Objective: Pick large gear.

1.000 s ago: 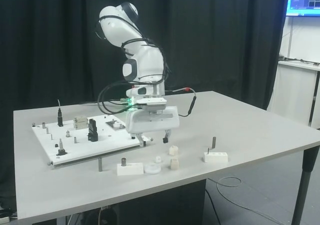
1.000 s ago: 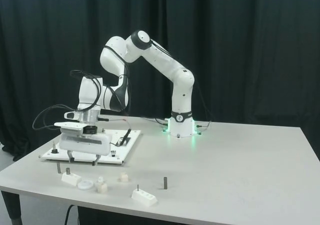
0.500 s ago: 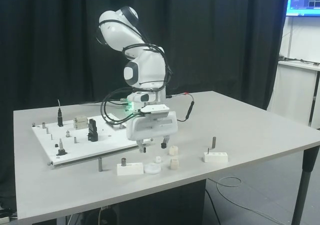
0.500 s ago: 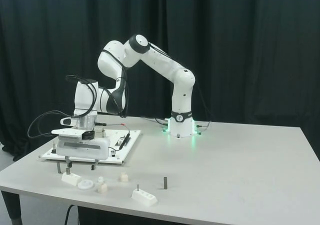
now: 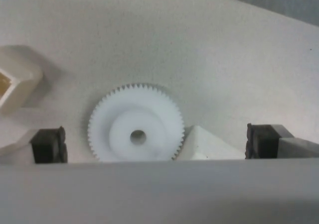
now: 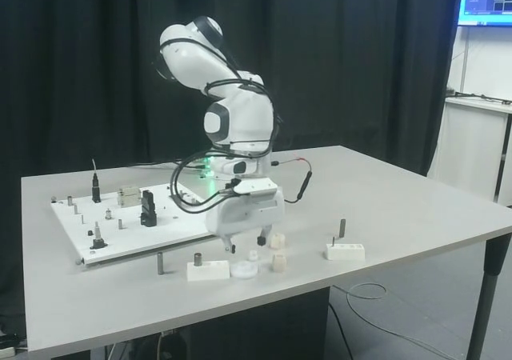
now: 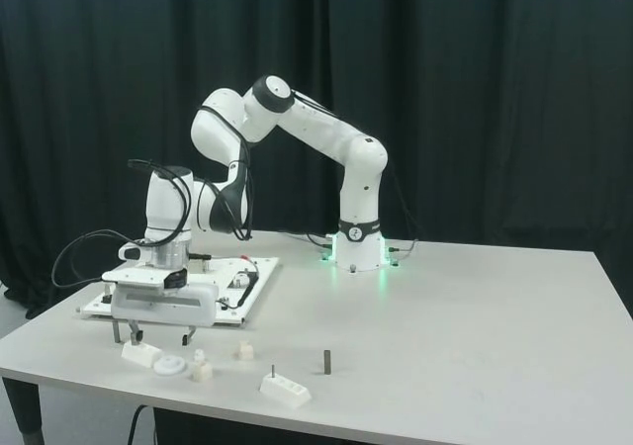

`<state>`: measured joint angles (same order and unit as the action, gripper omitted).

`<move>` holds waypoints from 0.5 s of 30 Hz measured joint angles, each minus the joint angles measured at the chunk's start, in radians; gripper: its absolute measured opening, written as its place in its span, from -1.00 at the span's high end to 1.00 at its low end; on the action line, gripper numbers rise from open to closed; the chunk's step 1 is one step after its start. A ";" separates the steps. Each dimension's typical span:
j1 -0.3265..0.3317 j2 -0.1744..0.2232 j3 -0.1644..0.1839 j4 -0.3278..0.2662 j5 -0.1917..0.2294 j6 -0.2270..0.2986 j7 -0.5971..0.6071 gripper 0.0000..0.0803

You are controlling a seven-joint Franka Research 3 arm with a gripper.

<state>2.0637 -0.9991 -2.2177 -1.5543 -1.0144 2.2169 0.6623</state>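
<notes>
One large gear [image 5: 135, 133] lies under the claw [image 6: 245, 246], on the desk [image 6: 416, 208]. Just beside the claw stand two white blocks, one with a peg [image 6: 207, 270] and one with a thin pin [image 6: 345, 251]. Three small white pieces [image 6: 278, 241] sit close by. Two loose grey pegs [image 6: 342, 228] stand apart. One white board [image 6: 160, 224] lies behind the claw.

Black curtains [image 7: 475, 99] behind, grey table [image 7: 475, 336], white cabinet [image 6: 472, 144], wall screen [image 6: 486, 0] at one side

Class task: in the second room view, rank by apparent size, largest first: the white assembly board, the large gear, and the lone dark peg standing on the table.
1. white assembly board
2. large gear
3. dark peg

The gear and peg look close in size; that ranking is unsure.
</notes>
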 joint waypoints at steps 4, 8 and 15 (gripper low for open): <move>0.002 -0.019 0.011 0.015 -0.020 -0.028 0.000 -0.99; 0.003 -0.036 0.022 0.028 -0.036 -0.053 -0.007 -0.99; 0.015 -0.055 0.028 0.050 -0.053 -0.081 -0.028 -0.99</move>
<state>2.0782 -1.0544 -2.1898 -1.5045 -1.0671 2.1357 0.6346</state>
